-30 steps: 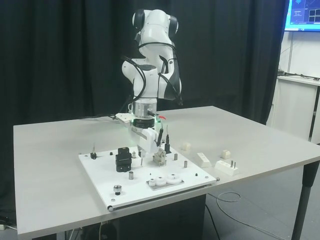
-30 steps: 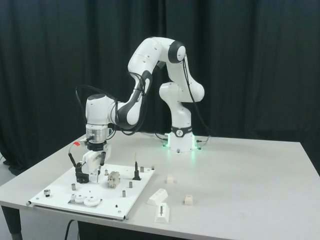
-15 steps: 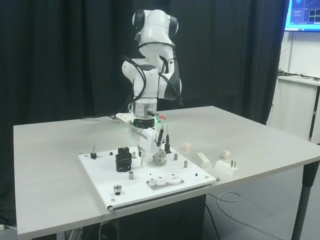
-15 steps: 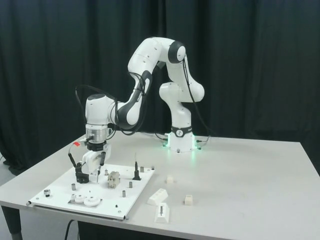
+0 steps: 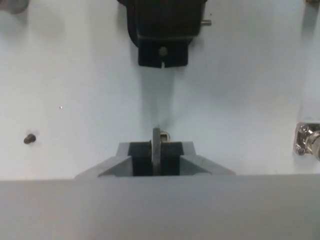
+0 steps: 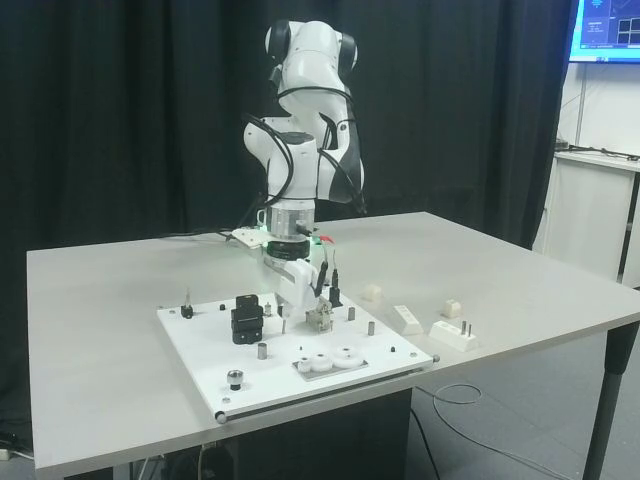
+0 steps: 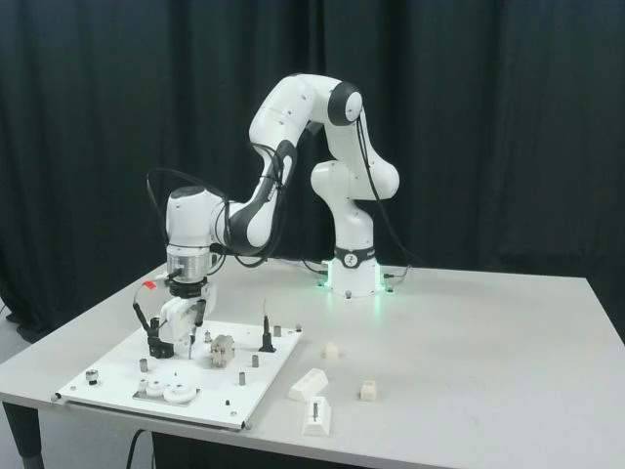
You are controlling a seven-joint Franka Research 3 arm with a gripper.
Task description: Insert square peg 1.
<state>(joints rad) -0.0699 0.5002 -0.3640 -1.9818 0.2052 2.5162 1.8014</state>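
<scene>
no readable writing on board

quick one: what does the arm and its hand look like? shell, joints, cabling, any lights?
The arm has a glossy white rounded shell with black bands at the joints. Black cables loop loosely alongside it. Its base on the grey table glows green. The wrist ends in a grey metal ring above a white boxy hand; in the wrist view its fingers look grey and black.

I see even, bright room light, while my wrist view looks soft, perhaps defocused, along its lower edge.
</scene>
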